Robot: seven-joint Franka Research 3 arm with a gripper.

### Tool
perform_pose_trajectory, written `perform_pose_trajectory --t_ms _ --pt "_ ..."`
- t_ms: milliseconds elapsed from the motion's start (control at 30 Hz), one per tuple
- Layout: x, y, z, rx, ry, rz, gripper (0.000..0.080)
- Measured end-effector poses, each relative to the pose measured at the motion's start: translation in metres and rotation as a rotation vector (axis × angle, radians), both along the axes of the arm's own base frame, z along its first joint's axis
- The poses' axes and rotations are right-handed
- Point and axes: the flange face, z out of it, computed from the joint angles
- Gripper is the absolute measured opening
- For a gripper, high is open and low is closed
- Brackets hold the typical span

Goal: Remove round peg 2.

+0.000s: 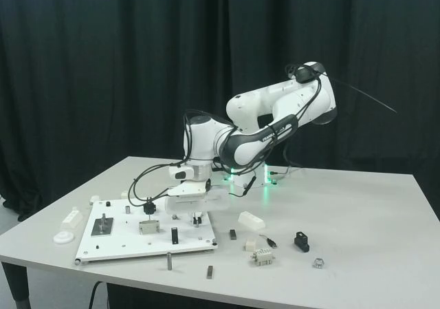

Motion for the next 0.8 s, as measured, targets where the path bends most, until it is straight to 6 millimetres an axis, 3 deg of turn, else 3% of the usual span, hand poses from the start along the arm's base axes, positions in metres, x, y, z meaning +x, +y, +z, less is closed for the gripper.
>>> perform_pose_trajectory --t_ms 800 --pt "-0.0009 -0.0048 0.0002 0.037 -0.010 -0.032 0.0071"
